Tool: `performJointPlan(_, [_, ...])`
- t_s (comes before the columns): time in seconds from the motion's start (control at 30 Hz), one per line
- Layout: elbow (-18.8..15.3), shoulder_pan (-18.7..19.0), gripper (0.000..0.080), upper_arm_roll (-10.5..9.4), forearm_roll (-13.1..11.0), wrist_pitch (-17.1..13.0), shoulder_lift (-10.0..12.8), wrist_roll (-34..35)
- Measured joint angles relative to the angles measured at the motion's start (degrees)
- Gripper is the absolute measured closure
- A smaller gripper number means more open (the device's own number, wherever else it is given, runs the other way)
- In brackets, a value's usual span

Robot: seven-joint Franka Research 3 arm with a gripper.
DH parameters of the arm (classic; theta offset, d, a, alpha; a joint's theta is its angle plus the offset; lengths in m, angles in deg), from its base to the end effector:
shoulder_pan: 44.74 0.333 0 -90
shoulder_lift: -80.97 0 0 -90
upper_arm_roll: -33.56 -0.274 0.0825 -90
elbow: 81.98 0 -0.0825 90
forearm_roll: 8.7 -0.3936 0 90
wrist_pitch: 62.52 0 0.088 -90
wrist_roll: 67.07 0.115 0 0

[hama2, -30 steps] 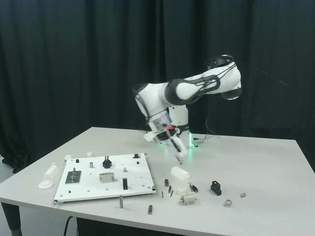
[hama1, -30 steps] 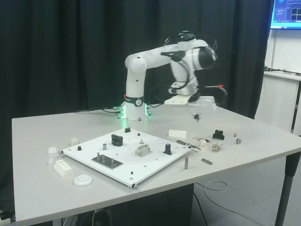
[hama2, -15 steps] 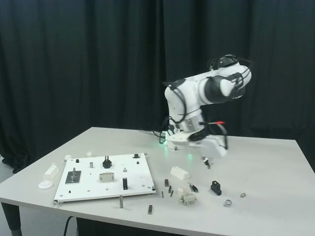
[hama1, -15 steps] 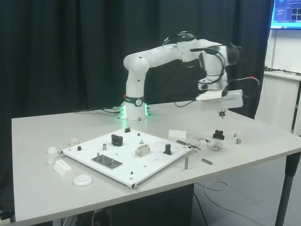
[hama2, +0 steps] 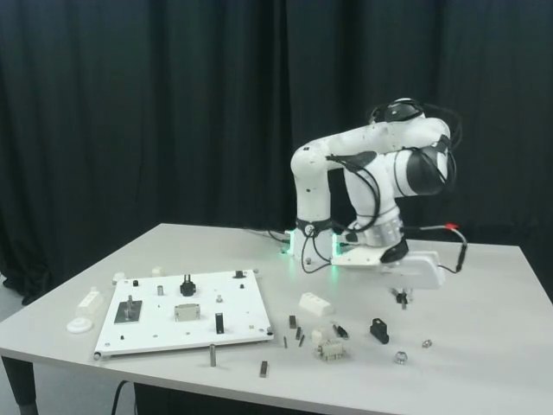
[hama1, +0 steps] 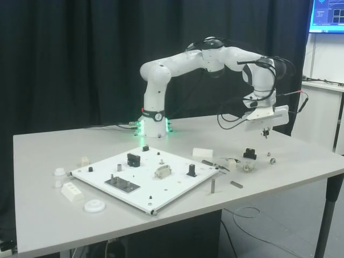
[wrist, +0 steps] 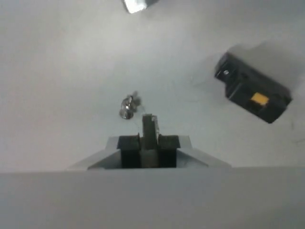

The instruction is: Place Ethernet.

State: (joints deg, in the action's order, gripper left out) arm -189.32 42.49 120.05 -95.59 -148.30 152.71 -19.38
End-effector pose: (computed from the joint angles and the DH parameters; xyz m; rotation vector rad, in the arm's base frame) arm 0.5592 0.2169 0.2504 -2.4613 1.6137 0.4074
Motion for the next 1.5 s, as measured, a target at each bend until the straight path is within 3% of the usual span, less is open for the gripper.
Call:
performJointPlan(0.5, [1.44,3.27,0.0727,-4.71,3.68,-2.85,0.00,-0.90])
performJointPlan(1.1, [3.37,4.26,0.0701,-6.43,7.75,-3.50,0.00,-0.54])
performJointPlan(1.13, [3.45,4.26,0.0442,-6.44,7.90,-3.50,0.00,-0.54])
performJointPlan(1.37, [4.08,4.21,0.0442,-6.44,9.45,-3.50,-0.13,-0.54])
performJointPlan(1.4, [4.13,4.19,0.0141,-6.44,9.65,-3.50,-0.17,-0.54])
performJointPlan(1.43, [4.18,4.16,0.0141,-6.44,9.88,-3.50,-0.21,-0.54])
performJointPlan(1.47, [4.22,4.11,0.0033,-6.44,10.12,-3.50,-0.26,-0.54])
performJointPlan(1.5, [4.26,4.06,0.0033,-6.43,10.39,-3.50,-0.31,-0.54])
